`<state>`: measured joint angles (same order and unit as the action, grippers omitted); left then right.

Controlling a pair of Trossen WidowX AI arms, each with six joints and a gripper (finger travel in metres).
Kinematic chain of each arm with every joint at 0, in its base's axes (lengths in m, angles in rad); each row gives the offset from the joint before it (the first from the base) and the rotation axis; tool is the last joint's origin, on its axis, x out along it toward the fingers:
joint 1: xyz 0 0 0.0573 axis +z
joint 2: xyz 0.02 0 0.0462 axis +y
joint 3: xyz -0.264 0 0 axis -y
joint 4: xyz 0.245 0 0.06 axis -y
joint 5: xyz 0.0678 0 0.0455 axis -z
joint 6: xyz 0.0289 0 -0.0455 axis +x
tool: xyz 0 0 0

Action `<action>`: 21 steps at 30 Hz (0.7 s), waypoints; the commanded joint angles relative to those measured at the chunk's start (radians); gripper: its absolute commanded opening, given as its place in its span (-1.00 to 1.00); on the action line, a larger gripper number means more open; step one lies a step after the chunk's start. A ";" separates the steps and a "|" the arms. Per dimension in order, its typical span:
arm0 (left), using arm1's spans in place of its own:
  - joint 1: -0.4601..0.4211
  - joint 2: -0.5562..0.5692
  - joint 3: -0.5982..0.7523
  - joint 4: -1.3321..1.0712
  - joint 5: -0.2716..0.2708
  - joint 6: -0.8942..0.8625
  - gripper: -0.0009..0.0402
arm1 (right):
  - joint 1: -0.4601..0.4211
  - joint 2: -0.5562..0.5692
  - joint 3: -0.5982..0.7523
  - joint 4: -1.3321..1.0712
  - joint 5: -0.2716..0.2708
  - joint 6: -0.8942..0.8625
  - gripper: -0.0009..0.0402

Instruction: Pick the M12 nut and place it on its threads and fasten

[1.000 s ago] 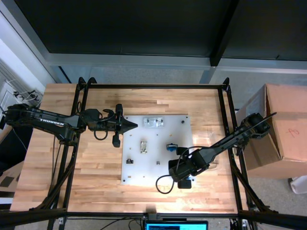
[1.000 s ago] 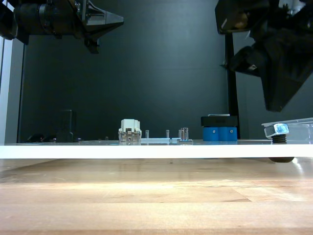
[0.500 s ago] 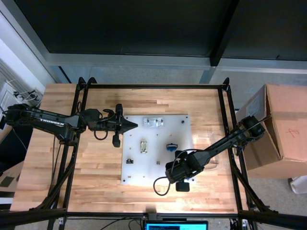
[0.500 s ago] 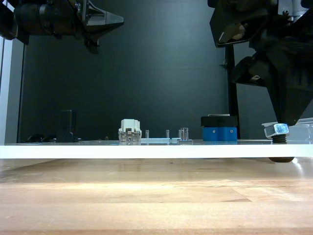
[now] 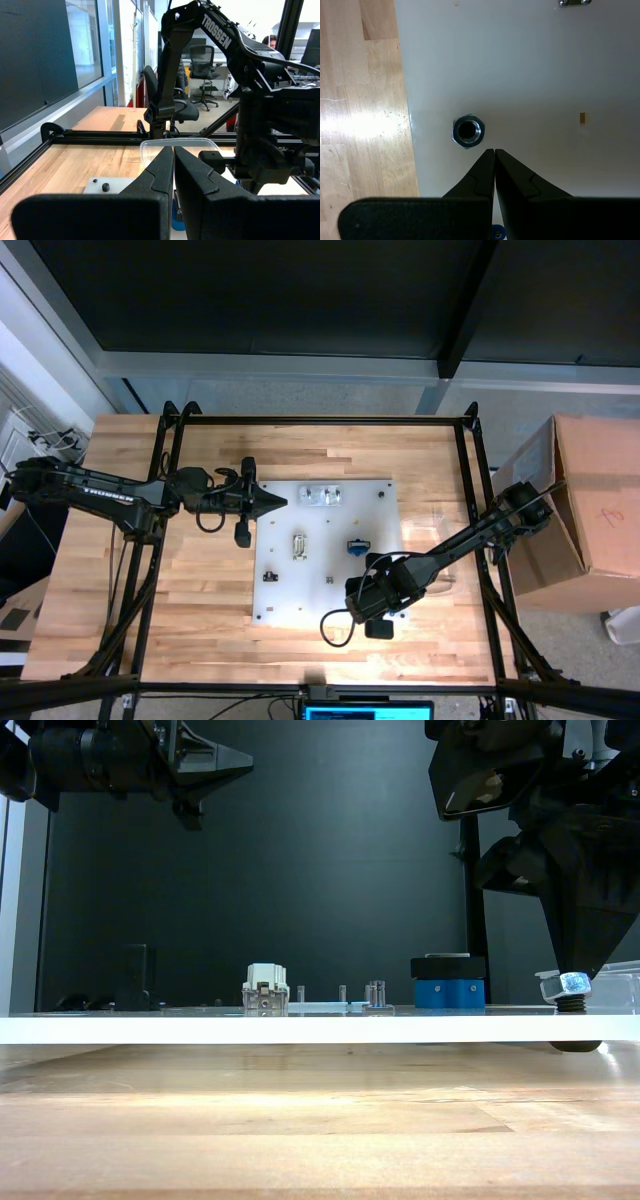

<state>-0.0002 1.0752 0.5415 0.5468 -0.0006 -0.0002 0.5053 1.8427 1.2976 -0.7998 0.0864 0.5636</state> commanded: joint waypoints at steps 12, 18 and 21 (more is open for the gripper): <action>0.000 0.000 0.000 0.000 0.000 0.000 -0.96 | 0.001 0.026 -0.002 0.031 -0.014 0.008 -0.96; 0.000 0.000 0.000 0.000 0.000 0.000 -0.96 | 0.002 0.025 0.012 0.023 -0.104 0.015 -0.96; 0.000 0.000 0.000 0.000 0.000 0.000 -0.96 | 0.002 0.025 0.016 0.008 -0.114 0.017 -0.96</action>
